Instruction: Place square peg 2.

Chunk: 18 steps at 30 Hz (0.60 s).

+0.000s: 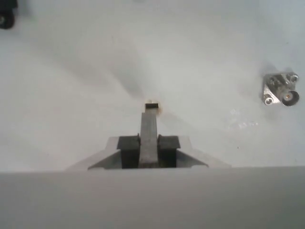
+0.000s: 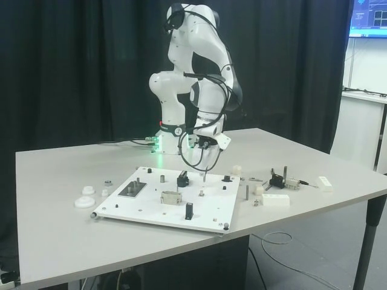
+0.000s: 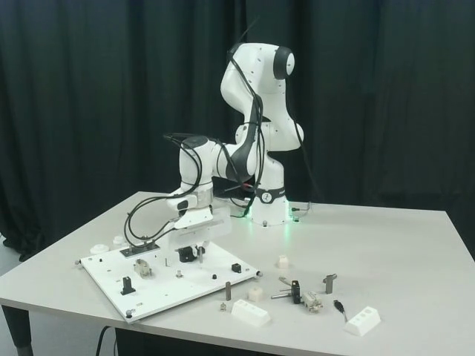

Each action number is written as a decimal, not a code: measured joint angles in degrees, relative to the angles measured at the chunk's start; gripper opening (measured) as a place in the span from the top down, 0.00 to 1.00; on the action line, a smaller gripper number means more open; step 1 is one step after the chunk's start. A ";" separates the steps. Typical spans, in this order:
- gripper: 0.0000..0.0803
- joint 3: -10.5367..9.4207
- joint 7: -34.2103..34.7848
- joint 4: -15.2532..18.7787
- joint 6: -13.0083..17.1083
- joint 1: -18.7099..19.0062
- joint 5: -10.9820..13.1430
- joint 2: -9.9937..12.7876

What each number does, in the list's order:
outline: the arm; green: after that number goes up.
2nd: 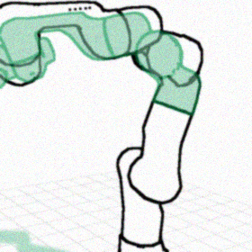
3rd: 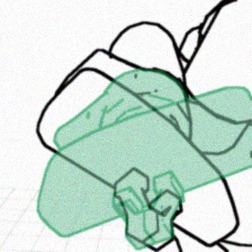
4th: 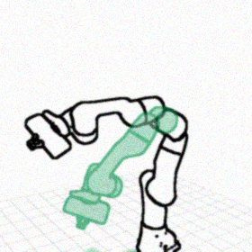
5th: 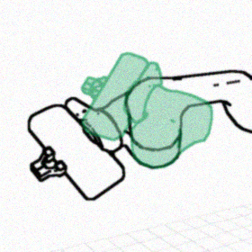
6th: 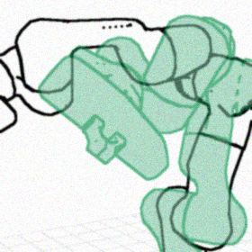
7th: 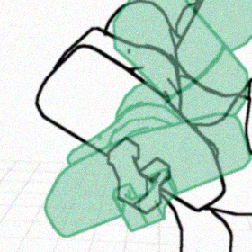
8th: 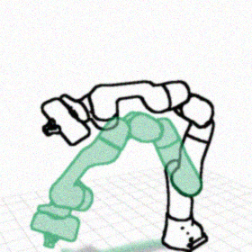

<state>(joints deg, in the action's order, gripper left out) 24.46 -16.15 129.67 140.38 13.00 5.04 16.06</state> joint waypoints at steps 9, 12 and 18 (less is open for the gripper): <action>0.91 0.18 0.00 -0.66 -1.21 0.00 -0.14 -0.41; 0.91 0.19 0.00 -0.81 -1.34 0.00 -0.14 -0.41; 0.91 0.20 0.00 -0.94 -1.39 0.00 -0.14 -0.41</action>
<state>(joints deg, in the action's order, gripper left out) 24.66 -16.15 128.73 138.99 13.00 4.90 15.66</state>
